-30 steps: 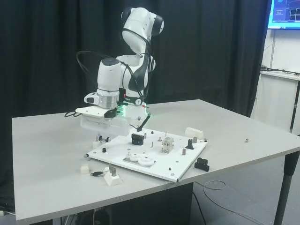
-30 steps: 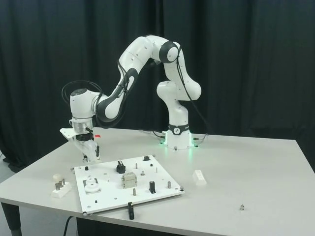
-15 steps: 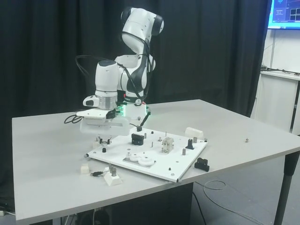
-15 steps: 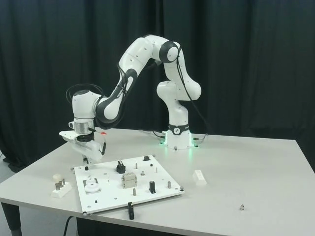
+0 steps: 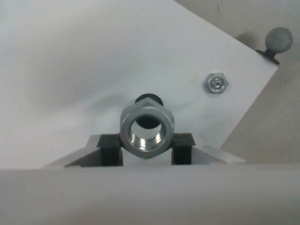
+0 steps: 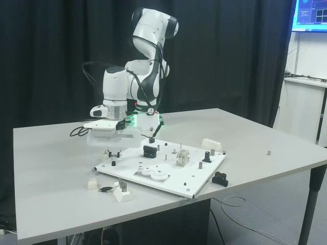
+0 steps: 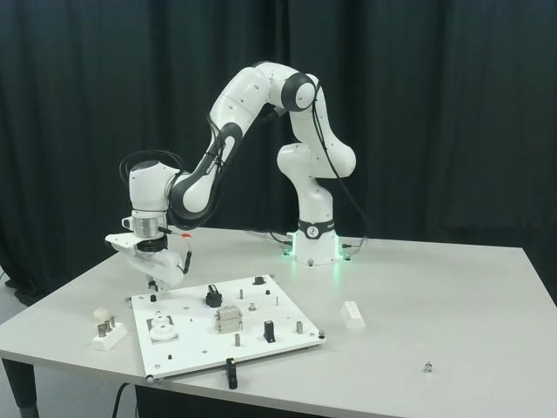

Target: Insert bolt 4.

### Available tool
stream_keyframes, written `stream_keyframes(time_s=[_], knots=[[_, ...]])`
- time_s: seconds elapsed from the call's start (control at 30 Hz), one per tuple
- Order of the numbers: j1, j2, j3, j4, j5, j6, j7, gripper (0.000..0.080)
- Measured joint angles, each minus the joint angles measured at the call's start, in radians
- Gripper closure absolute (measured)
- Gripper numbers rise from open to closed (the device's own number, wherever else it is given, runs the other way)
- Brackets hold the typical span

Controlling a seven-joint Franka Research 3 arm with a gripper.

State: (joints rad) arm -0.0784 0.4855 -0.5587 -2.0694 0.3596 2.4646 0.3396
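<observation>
In the wrist view my gripper [image 5: 145, 149] is shut on a grey hex-headed bolt [image 5: 145, 129], which sits between the black fingers [image 5: 110, 149]. I look into its hollow threaded end. Directly past it is a black hole or stud [image 5: 149, 99] in the white board [image 5: 70, 56]. In the room views the gripper [image 6: 112, 151] [image 7: 155, 280] hangs just above the board's [image 6: 196, 178] [image 7: 200, 357] corner farthest from the white block, pointing straight down. Whether the bolt touches the board is hidden.
A small hex nut [image 5: 216, 84] and a grey ball knob [image 5: 278, 40] lie near the board's corner. Several fixtures stand on the board. Beside it are a white peg holder [image 6: 122, 194] [image 7: 108, 335], a small white cube [image 6: 92, 182], a black clip [image 6: 220, 178] and a white block [image 7: 352, 314].
The hand has turned from a tilted pose to level and shifted slightly along the board's edge, staying over the same corner. The bolt stays held.
</observation>
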Motion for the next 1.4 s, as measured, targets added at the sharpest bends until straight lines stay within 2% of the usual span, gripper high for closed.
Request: stream_keyframes(time_s=[0.33, 1.4], knots=[[0.002, 0.0, 0.001, -0.008, 0.007, 0.002, -0.011, 0.058], [0.009, 0.002, 0.002, -0.048, 0.024, 0.073, -0.012, 0.058]])
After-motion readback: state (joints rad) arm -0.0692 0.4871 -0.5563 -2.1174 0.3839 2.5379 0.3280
